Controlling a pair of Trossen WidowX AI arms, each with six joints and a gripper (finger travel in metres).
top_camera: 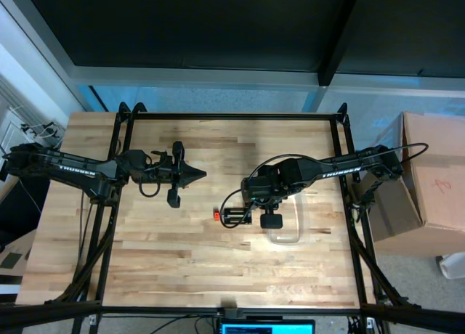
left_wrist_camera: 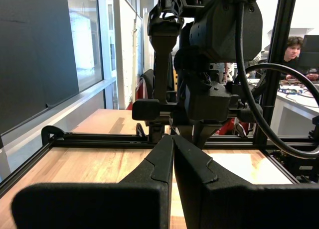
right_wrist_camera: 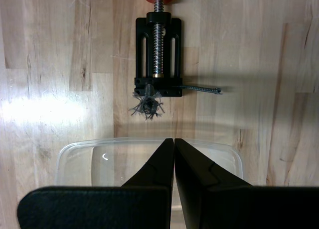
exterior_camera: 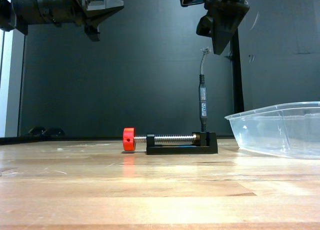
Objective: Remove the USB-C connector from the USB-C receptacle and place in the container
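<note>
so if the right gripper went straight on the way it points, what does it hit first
Likely the container, its rim nearest the vise: the shut right gripper points down there, beside the USB-C connector standing in its seat. Depth unclear. Left gripper, shut, hovers apart.

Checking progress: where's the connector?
Low view: USB-C connector stands in the black clamp, left of the container; right tool above, slightly right; left tool high left.

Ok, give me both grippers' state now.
Left gripper: shut, empty, high, left of the vise.
Right gripper: shut, empty, above the container edge.
Connector: upright in the vise, unheld.
</note>
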